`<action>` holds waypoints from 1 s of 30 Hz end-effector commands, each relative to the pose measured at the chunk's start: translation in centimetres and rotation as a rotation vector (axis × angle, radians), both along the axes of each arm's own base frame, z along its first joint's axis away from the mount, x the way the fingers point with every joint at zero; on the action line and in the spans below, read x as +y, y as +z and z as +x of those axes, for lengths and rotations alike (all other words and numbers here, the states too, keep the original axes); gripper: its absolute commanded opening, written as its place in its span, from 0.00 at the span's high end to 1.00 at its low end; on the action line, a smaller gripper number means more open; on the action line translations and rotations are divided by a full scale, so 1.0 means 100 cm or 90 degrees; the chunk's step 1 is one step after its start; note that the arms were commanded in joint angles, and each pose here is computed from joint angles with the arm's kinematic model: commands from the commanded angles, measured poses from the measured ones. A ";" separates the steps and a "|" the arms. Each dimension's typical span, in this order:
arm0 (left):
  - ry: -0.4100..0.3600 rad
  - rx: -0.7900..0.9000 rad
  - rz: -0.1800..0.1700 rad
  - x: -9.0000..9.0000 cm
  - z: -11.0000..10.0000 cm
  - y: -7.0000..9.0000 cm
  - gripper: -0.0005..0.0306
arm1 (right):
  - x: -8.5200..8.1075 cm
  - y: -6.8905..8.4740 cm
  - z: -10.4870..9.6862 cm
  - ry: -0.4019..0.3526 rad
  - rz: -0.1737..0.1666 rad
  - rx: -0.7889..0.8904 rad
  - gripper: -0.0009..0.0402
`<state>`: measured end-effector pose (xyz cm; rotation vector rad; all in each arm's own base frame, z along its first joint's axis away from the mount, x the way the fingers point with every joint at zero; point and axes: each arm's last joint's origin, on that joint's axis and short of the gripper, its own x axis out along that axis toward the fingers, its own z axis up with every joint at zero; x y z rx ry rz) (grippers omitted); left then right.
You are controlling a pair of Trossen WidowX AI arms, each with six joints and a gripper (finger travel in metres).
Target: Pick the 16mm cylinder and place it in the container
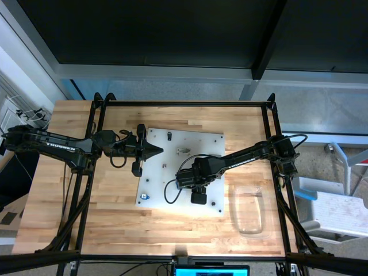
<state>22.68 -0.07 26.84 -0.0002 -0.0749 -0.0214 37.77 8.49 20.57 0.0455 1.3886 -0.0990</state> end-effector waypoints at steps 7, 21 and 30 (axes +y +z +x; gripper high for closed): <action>0.000 0.000 0.000 0.000 0.000 0.000 0.98 | 0.000 -0.006 -0.001 0.001 0.005 -0.006 0.65; 0.000 0.000 0.000 0.000 0.000 0.000 0.98 | 0.000 -0.007 -0.001 -0.001 0.005 -0.006 0.71; 0.000 0.000 0.000 0.000 0.000 0.000 0.98 | 0.000 -0.007 0.000 -0.001 0.006 -0.010 0.85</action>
